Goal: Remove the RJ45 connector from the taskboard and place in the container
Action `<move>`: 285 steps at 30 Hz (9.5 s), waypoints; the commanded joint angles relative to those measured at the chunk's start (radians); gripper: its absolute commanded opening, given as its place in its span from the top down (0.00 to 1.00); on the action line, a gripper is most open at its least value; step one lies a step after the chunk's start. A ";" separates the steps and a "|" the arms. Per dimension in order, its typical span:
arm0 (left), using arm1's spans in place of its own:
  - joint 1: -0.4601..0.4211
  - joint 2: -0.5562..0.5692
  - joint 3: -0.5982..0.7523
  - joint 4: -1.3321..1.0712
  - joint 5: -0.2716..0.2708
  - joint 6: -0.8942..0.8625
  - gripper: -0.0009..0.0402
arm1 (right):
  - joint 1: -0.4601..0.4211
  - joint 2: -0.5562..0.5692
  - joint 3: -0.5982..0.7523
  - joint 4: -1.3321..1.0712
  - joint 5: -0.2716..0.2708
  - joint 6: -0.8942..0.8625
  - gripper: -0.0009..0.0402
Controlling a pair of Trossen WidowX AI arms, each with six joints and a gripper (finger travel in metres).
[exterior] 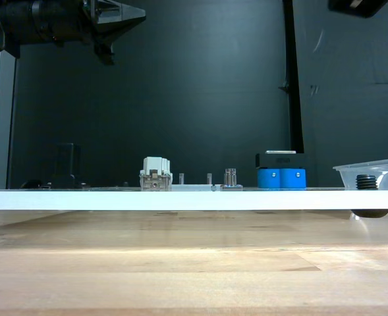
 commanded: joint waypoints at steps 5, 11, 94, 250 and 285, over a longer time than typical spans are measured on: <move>0.000 0.000 0.000 0.000 0.000 0.000 0.98 | 0.051 0.043 0.018 -0.019 0.003 0.085 0.87; 0.000 0.000 0.000 0.000 0.000 0.000 0.98 | 0.071 0.057 0.018 -0.019 0.009 0.102 0.77; 0.000 0.000 0.000 0.000 0.000 0.000 0.98 | 0.112 0.201 -0.292 0.360 0.018 0.131 0.41; 0.000 0.000 0.000 0.000 0.000 0.000 0.98 | 0.156 0.274 -0.195 0.348 0.127 0.204 0.98; 0.000 0.000 0.000 0.000 0.000 0.000 0.98 | 0.024 -0.218 -0.478 0.235 0.104 0.207 0.98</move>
